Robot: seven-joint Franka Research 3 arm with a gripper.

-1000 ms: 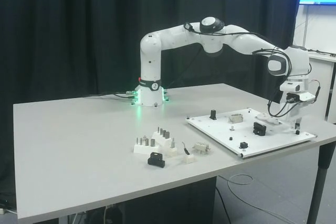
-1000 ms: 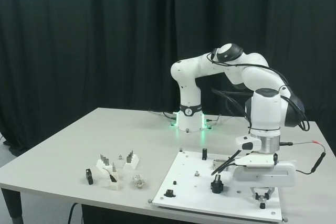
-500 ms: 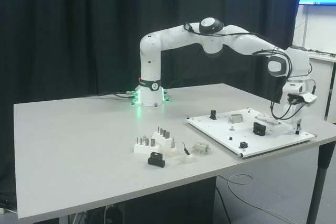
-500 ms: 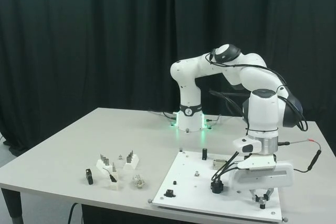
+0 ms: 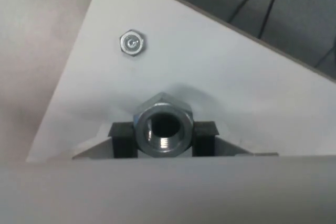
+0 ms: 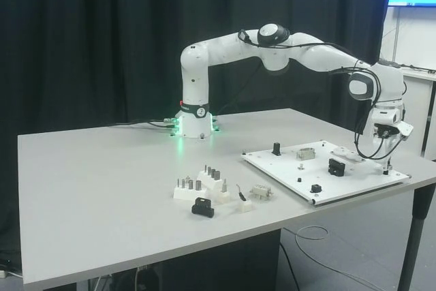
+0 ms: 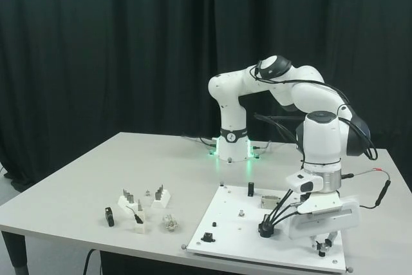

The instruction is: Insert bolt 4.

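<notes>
In the wrist view a grey hexagonal bolt [image 5: 163, 128] with a threaded hollow end sits between my two black fingertips [image 5: 124, 141], which press on its flat sides. My gripper [image 5: 164, 141] is shut on it just above the white board [image 5: 220, 77]. A smaller hex bolt head [image 5: 132, 43] is seated in the board close by. From the room, the gripper [image 6: 387, 161] hangs over the board's outer right corner [image 6: 398, 176]; in the second room view the gripper [image 7: 322, 244] is low over the board [image 7: 232, 239].
On the board stand black fixtures [image 6: 336, 166] and a small grey housing [image 6: 306, 153]. White bolt holders [image 6: 203, 183] with several bolts, a black clip [image 6: 202, 206] and small connectors [image 6: 261, 193] lie on the grey table [image 6: 102, 182]. Cables trail from the wrist.
The wrist has turned about its vertical axis over the last second, swinging the hand round above the board's corner. The gripper has stayed low over the same spot.
</notes>
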